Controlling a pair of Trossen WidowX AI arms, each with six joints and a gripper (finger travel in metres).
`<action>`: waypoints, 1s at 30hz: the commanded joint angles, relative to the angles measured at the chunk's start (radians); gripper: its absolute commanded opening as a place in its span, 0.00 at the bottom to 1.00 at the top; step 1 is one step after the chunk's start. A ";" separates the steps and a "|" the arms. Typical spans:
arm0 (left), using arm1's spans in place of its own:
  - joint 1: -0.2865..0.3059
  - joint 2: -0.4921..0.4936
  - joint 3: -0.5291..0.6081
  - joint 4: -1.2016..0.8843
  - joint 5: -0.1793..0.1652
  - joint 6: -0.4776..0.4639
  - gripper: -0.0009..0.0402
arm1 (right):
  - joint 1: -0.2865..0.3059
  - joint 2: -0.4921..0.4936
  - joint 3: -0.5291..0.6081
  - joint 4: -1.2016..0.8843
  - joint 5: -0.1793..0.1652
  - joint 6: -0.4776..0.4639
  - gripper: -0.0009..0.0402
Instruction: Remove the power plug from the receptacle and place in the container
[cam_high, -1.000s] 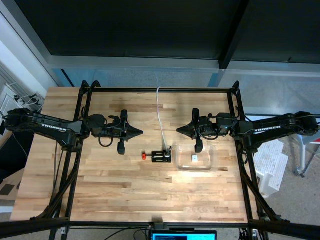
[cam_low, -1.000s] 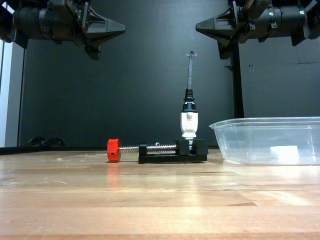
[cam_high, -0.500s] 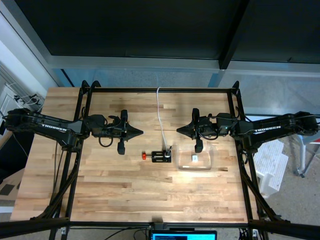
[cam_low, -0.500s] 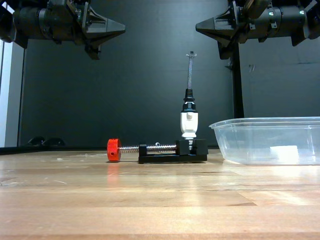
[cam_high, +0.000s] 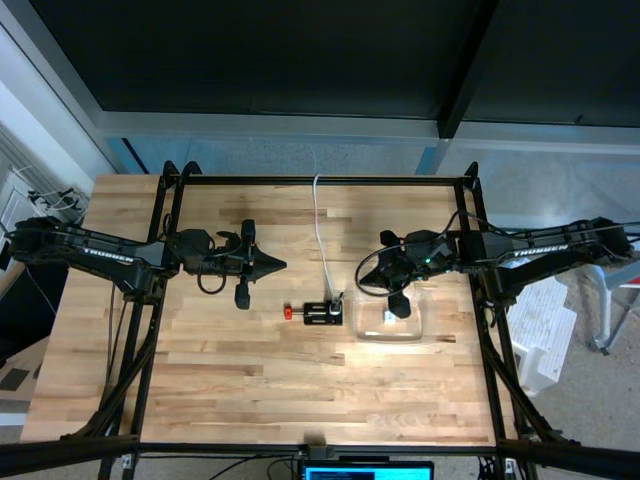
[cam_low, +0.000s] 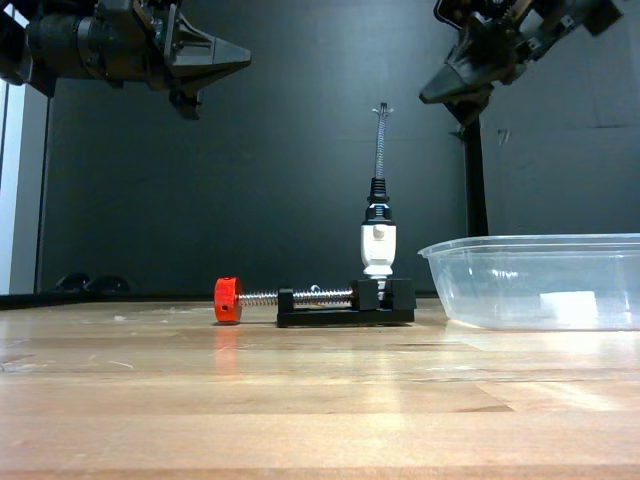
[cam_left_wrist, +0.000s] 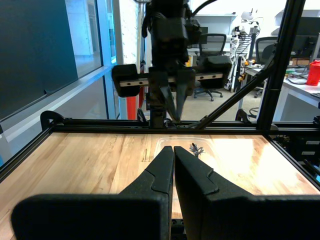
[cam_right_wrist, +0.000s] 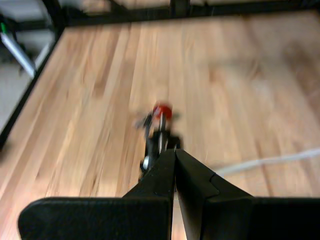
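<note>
We find the left gripper (cam_high: 281, 265) left of centre in the high view, hanging high over the table (cam_high: 200, 360) with its tip facing inward. Its wrist camera shows the fingers pressed flat together with nothing between them. The right gripper (cam_high: 362, 284) sits just right of centre, tilted downward, with its tip near the container's upper-left corner. Its fingers are also closed together and hold nothing.

In the low view it is high in the upper right, well above everything on the table. The power plug (cam_low: 377, 205) stands upright in the receptacle (cam_high: 322, 313) at mid-frame, its thin cord stub pointing straight up. The red tip points left and the white cable (cam_high: 320, 230) runs away toward the top of the frame. The container (cam_high: 425, 325) lies just to the right of the receptacle.
</note>
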 joint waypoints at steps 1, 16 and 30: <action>0.000 0.000 0.000 0.000 0.000 0.000 0.02 | 0.013 0.059 0.083 -0.138 0.003 0.001 0.02; 0.000 0.000 0.000 0.000 0.000 0.000 0.02 | 0.045 0.340 0.342 -0.423 0.064 0.032 0.42; 0.000 0.000 0.000 0.000 0.000 0.000 0.02 | 0.073 0.507 0.470 -0.451 0.106 0.039 0.61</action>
